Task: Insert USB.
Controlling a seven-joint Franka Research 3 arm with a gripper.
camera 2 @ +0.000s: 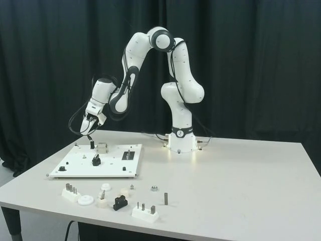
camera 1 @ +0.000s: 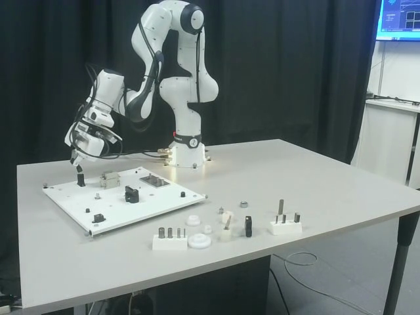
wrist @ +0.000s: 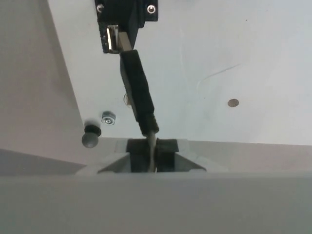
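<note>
Gripper (wrist: 152,155) clamped on the black USB plug (wrist: 138,90), fingers closed around its cable end, and the plug hangs tilted just above the white board (camera 1: 125,200). Its metal tip sits right beside the black socket block (wrist: 124,22), touching or nearly so at the block's opening, though I cannot tell whether it has entered. From the room views, the arm (camera 2: 150,60) reaches over the board's far corner, well apart from the loose parts near the table's (camera 2: 241,170) front edge. To do this well, I judge the plug needs squaring up to the socket's opening first, since it looks angled against it; then a slow, straight push along the socket's axis, easing off if it jams. Nothing readable on plug, block or board; no brand or label shows.
</note>
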